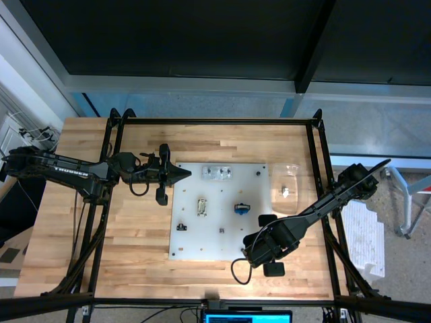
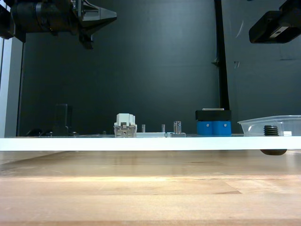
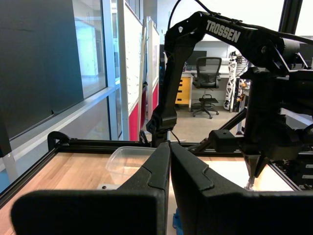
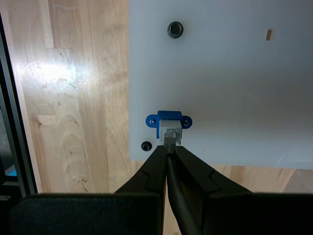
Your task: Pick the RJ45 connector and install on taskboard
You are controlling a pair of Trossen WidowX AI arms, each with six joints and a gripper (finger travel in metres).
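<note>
Two hands | right hand (image 4: 168, 151) clamped cable (image 4: 178, 196) behind RJ45 connector (image 4: 169, 134), probably light, brittle, at taskboard (image 4: 230, 73) | left hand (image 3: 169, 147) was together, parked high.

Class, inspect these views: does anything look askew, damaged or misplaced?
Nothing stands out. The right end effector holds the pale RJ45 connector squarely at the blue socket at the edge of the flat white taskboard; the left end effector, shut, hovers over the board's left edge.

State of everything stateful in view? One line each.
left gripper: fingers shut, empty, over taskboard's left edge.
right gripper: fingers shut on RJ45 connector's cable.
RJ45 connector: nose in blue port; fully seated, cannot tell.
clear tray: upright, holds small part.
</note>
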